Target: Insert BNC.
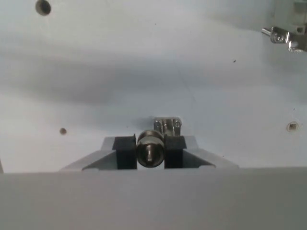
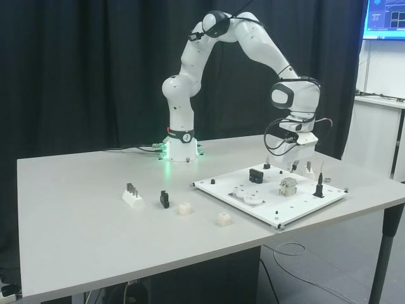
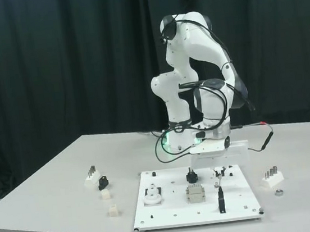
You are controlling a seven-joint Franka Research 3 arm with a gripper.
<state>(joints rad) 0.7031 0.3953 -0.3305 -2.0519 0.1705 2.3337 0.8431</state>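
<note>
Well off to the tool's left, on the bare grey tabletop (image 3: 49, 180), lie a white block with pins (image 3: 91, 177), a small black part (image 3: 102, 182) and two white cubes (image 3: 110, 203). None of them sits close enough to hinder the work. Nearer in, the white board (image 3: 173, 214) carries a round white fitting (image 3: 152, 195) and a grey block (image 3: 195, 193), both short of the tool and to its left. The tool (image 1: 150, 151) is clamped on the BNC connector (image 1: 150, 147), its two black fingers (image 1: 125, 152) pressed against either side of the metal barrel, which hangs close above the board with a small metal bracket (image 1: 167, 125) just beyond it. The likely failure from here is misalignment. If the barrel comes down tilted or off the socket's axis, it could jam on the rim or slip in the fingers. I cannot tell which fitting is the socket. A black upright post (image 3: 221, 201) stands near the tool on the board, and brushing it on the way across seems the main collision risk. To the right the board's edge (image 3: 254, 194) is close, and past it sits another white block with pins (image 3: 271, 176). Open room lies mostly above.
</note>
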